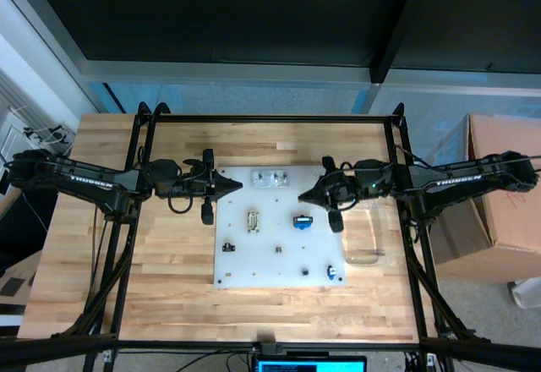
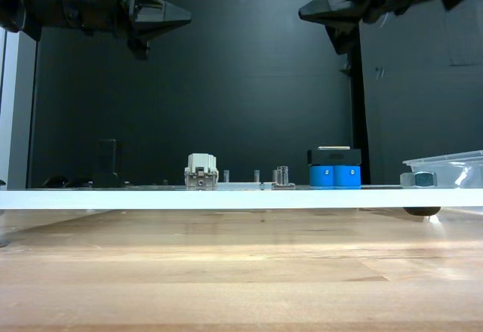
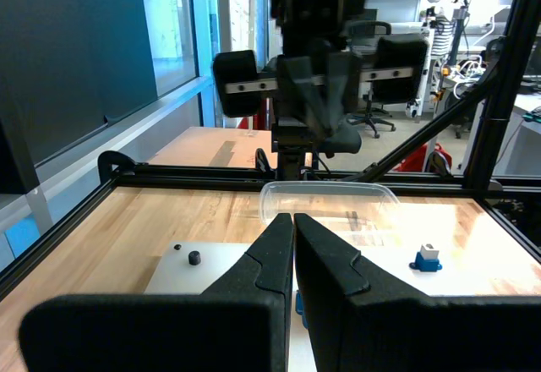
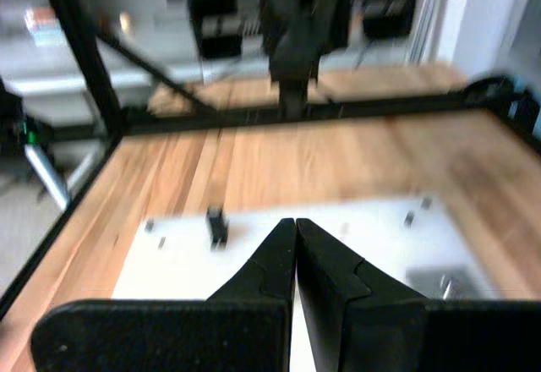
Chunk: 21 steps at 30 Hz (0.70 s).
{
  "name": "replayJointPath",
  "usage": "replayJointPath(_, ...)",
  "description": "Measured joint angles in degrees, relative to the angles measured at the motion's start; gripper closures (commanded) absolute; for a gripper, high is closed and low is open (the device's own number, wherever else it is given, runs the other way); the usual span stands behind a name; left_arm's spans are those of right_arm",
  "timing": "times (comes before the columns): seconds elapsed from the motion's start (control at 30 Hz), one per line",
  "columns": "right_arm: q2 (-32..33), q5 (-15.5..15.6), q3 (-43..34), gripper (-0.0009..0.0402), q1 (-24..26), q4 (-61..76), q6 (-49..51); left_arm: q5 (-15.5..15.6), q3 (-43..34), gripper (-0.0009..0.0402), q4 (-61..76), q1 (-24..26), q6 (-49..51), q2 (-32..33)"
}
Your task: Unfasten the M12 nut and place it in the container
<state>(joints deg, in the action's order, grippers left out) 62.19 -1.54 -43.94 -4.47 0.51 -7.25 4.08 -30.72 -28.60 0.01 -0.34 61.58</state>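
Your left claw (image 1: 240, 186) and right claw (image 1: 301, 196) hang shut above the board (image 1: 254, 258). Open the right one over the nut (image 2: 424, 178) on its stud.

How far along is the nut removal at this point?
Done: nothing; the M12 nut sits on its stud, and the container holds no nut. In hand: nothing; left claw and right claw hover shut above the board. Left: unscrewing, carrying, dropping.
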Motion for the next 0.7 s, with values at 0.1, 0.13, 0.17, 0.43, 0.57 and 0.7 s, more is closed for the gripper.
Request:
replayJointPath(0.1, 2.64, -0.92, -5.33, 0.0393, -3.45, 10.78, -2.97, 0.0, 0.0, 0.0393, 0.0, 0.0, 0.0, 0.0)
replayJointPath(0.13, 3.74, -1.05, -7.02, 0.0393, -4.61, 14.03, -4.11, 0.0, 0.0, 0.0393, 0.0, 0.0, 0.0, 0.0)
replayJointPath(0.17, 5.05, -1.46, -8.79, 0.0393, -5.86, 17.2, -5.22, 0.0, 0.0, 0.0393, 0.0, 0.0, 0.0, 0.0)
replayJointPath(0.43, 16.46, -3.45, -22.64, 0.0393, -13.22, 36.28, -14.67, 0.02, 0.0, 0.0393, 0.02, 0.0, 0.0, 0.0)
replayJointPath(0.57, 22.18, -3.43, -29.64, 0.0393, -15.39, 44.48, -19.89, 0.0, 0.02, 0.0393, 0.0, 0.0, 0.0, 0.0)
replayJointPath(0.7, 27.15, -3.32, -36.63, 0.0393, -17.2, 51.41, -25.38, 0.0, 0.0, 0.0393, 0.02, 0.0, 0.0, 0.0)
